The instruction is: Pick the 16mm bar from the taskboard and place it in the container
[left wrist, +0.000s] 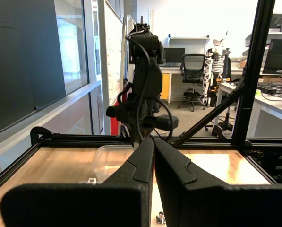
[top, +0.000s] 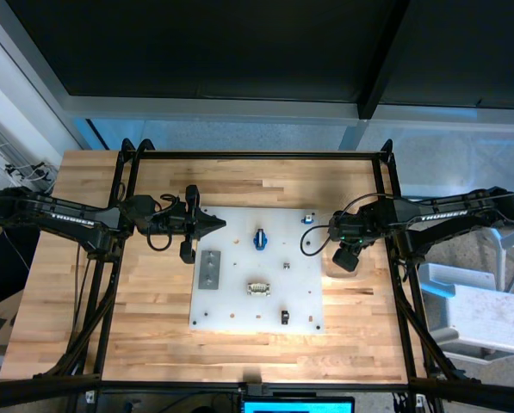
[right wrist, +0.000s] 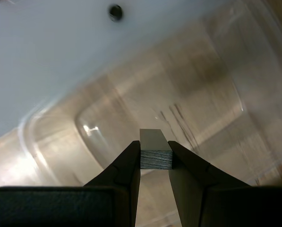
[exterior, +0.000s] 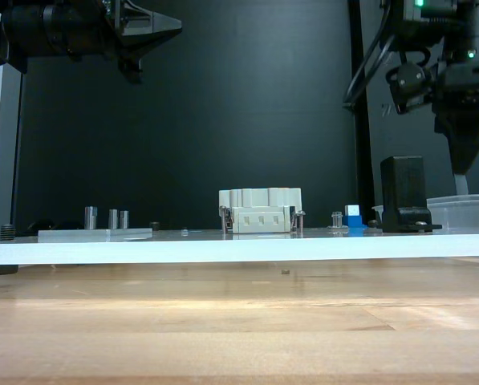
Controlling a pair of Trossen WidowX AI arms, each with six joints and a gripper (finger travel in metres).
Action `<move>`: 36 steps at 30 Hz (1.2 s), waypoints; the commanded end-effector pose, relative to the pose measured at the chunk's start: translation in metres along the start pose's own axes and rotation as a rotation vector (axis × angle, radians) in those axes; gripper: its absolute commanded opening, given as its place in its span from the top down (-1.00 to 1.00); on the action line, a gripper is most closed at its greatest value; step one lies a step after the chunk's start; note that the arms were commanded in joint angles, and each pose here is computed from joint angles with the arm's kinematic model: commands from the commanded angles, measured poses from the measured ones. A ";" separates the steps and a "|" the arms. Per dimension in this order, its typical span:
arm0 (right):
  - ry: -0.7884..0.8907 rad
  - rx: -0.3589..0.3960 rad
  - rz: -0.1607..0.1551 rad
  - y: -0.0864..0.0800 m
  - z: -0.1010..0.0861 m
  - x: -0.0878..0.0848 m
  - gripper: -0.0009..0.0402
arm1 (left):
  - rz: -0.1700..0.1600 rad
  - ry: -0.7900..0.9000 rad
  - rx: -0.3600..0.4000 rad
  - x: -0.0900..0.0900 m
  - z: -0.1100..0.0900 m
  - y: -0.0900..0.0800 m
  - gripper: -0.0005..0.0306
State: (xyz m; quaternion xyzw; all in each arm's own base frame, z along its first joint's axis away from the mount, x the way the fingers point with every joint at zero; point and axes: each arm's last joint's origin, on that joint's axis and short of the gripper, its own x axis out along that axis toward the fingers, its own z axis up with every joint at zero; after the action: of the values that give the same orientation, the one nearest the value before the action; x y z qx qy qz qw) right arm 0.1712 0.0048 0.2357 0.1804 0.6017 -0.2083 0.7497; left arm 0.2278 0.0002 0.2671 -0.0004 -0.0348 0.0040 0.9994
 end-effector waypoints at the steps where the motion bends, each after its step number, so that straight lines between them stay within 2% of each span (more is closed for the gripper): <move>1: 0.010 0.030 -0.014 -0.006 0.000 0.004 0.95 | 0.000 0.000 0.000 0.000 0.000 0.000 0.97; 6: 0.013 0.051 -0.022 -0.010 0.002 0.006 0.95 | 0.000 0.000 0.000 0.000 0.000 0.000 0.96; 12: -0.007 0.054 -0.009 -0.008 0.004 0.006 0.95 | 0.000 0.000 0.000 0.000 0.000 0.000 0.96; 25: -0.009 0.055 -0.007 -0.008 0.004 0.006 0.93 | 0.000 0.000 0.000 0.000 0.000 0.000 0.96; 28: -0.012 0.056 -0.006 -0.008 0.004 0.006 0.84 | 0.000 0.000 0.000 0.000 0.000 0.000 0.97; 36: -0.025 0.060 0.003 -0.007 0.006 0.006 0.43 | 0.000 0.000 0.000 0.000 0.000 0.000 0.96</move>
State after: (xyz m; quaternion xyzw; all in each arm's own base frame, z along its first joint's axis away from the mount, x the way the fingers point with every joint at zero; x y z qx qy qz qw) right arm 0.1729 -0.0050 0.2307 0.2009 0.5857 -0.2275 0.7516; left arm 0.2279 0.0002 0.2673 -0.0004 -0.0350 0.0038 0.9994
